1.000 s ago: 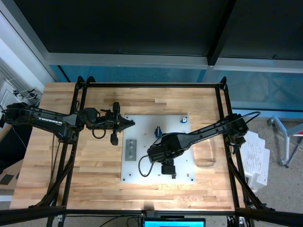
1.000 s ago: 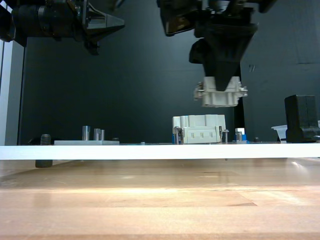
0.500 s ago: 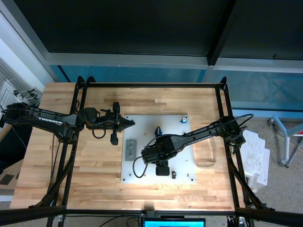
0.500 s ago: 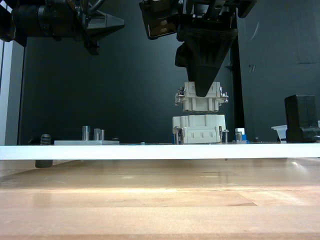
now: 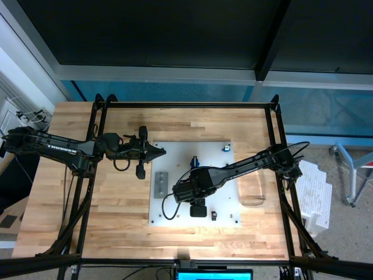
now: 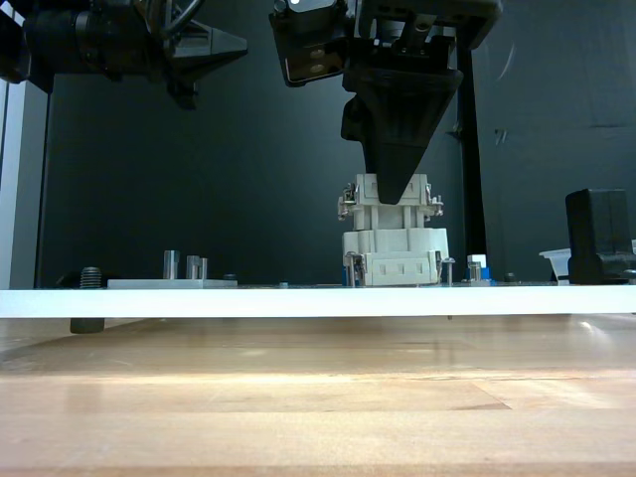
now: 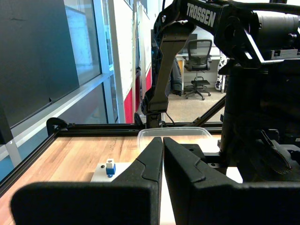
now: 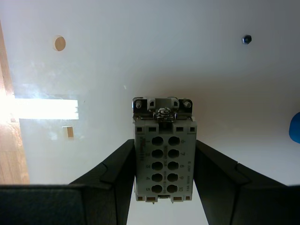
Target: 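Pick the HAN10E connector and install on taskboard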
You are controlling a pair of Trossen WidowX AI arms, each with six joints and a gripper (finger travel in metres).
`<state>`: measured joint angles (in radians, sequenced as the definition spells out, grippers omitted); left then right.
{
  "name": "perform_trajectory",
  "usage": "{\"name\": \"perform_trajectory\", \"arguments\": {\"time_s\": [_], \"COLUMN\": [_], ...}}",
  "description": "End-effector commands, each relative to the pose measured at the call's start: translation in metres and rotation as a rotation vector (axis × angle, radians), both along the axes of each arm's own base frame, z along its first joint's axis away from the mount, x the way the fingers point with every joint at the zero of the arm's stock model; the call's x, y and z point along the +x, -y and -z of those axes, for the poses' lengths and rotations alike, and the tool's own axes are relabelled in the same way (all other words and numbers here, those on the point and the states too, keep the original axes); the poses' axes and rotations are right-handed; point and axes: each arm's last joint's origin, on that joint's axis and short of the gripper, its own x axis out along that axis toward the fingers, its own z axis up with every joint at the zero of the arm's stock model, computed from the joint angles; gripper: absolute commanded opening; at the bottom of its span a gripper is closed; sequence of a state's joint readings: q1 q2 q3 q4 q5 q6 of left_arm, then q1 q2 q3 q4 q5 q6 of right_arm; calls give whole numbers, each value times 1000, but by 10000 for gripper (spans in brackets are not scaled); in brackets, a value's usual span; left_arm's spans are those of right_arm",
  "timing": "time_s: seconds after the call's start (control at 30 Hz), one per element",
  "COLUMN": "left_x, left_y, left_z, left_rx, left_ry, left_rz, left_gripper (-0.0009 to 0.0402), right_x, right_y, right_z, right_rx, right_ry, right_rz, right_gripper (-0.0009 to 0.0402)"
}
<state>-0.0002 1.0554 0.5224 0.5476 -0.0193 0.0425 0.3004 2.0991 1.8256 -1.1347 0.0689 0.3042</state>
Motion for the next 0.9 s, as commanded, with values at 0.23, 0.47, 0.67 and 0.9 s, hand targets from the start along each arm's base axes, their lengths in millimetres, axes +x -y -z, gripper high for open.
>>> {"name": "perform_trajectory", "arguments": {"time_s": [0.23,0.47,0.67,0.9], "left_x": [0,0,0,0], "left_y": [0,0,0,0], "left_z": [0,0,0,0], "left_rx": [0,0,0,0], "left_ry": [0,0,0,0], "left_rz": [0,0,0,0], "left_gripper": [1,1,1,1], "right_x": [-2,-3,-2,4], "right_y": [0,0,-1,-2], "right_z": [3,2,4,16], "right_rx": [9,7,7,5], "right_ry": [-29,-37,-34,-37], "right_rz": [-2,-3,-4,-7], "right_gripper": [47,47,47,47]}}
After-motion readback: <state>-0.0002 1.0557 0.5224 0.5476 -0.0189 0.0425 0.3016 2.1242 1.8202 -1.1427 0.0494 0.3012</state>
